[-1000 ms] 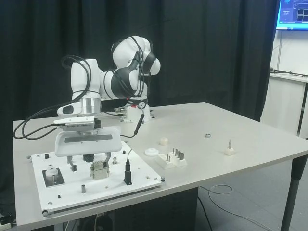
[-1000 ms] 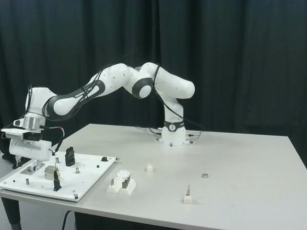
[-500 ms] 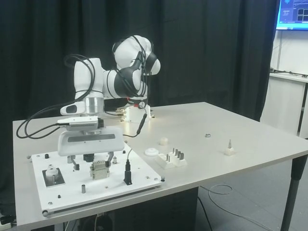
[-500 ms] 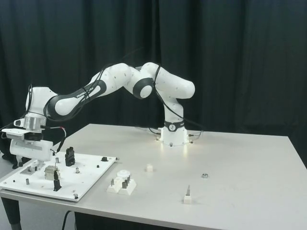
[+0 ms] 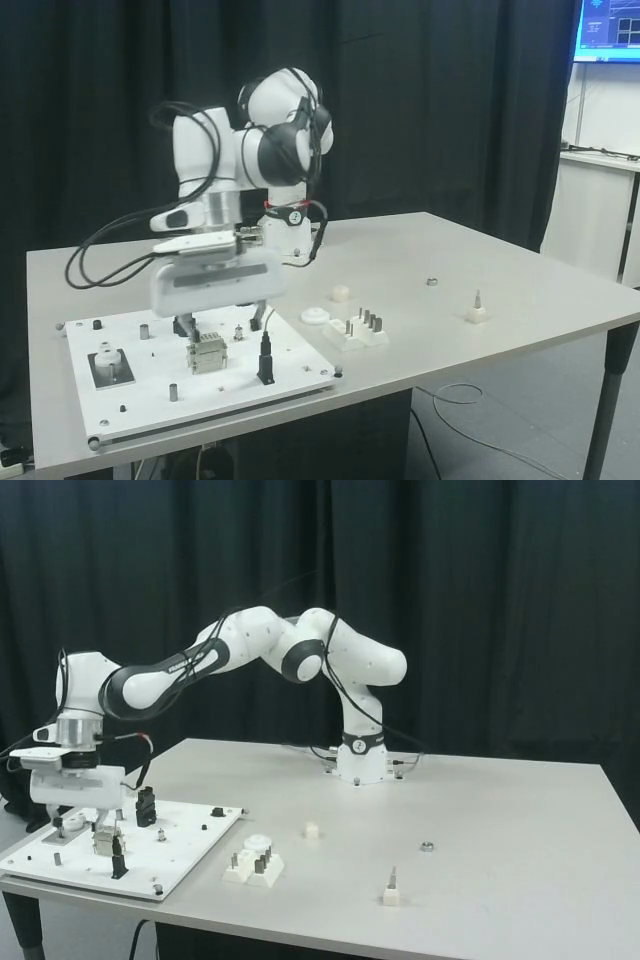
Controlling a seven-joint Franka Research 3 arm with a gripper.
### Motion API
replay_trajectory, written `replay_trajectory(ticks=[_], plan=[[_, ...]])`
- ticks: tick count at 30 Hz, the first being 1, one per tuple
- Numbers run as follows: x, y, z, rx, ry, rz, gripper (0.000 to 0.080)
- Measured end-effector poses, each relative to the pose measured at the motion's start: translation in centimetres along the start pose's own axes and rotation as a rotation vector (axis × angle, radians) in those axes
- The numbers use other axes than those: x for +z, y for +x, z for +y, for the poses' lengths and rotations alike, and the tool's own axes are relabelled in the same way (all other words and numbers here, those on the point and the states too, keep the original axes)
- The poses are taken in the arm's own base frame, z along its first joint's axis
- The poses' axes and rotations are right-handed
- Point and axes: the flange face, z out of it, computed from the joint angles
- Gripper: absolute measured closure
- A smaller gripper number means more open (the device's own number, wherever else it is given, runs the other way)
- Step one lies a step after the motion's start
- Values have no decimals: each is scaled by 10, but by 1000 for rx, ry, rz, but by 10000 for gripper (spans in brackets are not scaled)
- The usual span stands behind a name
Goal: Pick square peg 3.
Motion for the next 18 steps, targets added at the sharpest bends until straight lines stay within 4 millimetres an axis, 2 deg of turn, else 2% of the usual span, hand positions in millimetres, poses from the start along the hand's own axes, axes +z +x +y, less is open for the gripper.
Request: replay_trajectory(ticks=[12, 18], plan=[[-37, -25, -60, 15, -55, -118, 3], [-48, -43, -93, 23, -95, -167, 3]])
